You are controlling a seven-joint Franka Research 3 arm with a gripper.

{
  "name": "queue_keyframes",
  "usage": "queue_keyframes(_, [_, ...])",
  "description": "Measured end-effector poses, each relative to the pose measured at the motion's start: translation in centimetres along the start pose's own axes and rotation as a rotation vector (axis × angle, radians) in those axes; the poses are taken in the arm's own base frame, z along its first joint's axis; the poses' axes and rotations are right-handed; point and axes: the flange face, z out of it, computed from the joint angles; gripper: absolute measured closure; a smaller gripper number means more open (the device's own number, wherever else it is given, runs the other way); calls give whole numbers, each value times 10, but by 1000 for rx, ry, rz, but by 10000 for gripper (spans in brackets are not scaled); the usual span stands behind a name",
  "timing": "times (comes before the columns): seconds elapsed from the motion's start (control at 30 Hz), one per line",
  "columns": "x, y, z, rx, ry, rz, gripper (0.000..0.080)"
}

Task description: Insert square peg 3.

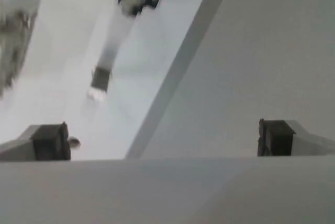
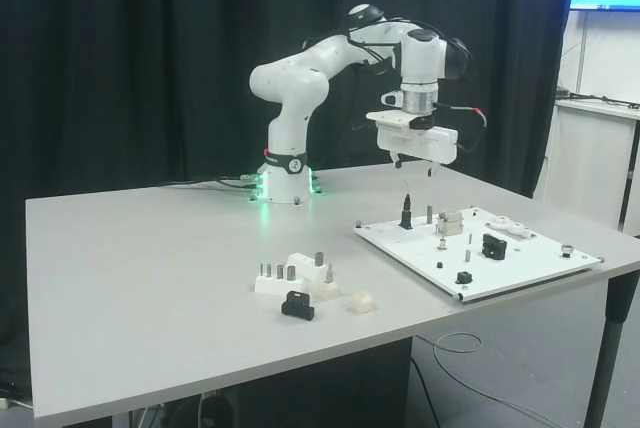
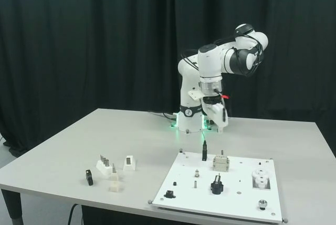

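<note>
White Franka arm's two-finger gripper (image 2: 413, 160) hangs with fingers spread and nothing between them above the far edge of the flat white assembly board (image 3: 231, 204); small grey square pegs (image 2: 274, 271) stand in a white holder block (image 2: 283, 284) well apart on the grey table (image 2: 140, 278)

surface: grey table (image 2: 150, 248) | arm base (image 2: 285, 180) bolted at the far side, green light at its foot | white board (image 2: 520, 268) with small fixtures lies flat near one edge | white peg holders (image 2: 295, 275) with upright pegs, a small white block (image 2: 361, 300) and a black piece (image 2: 298, 305) lie grouped, well apart from the board
</note>
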Motion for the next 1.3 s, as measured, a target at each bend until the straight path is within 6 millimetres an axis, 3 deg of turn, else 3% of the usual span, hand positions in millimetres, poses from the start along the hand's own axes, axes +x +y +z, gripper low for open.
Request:
queue_keyframes(0.2, [-19,10,8,-19,5,-171,3])
queue_keyframes(0.43, [-52,21,14,-7,35,-580,3])
queue_keyframes(0.6, [-74,24,19,18,70,-778,3])
queue_keyframes(0.93, [-103,23,37,76,115,-980,3])
queue_keyframes(1.3, [-108,14,61,114,152,-1070,3])
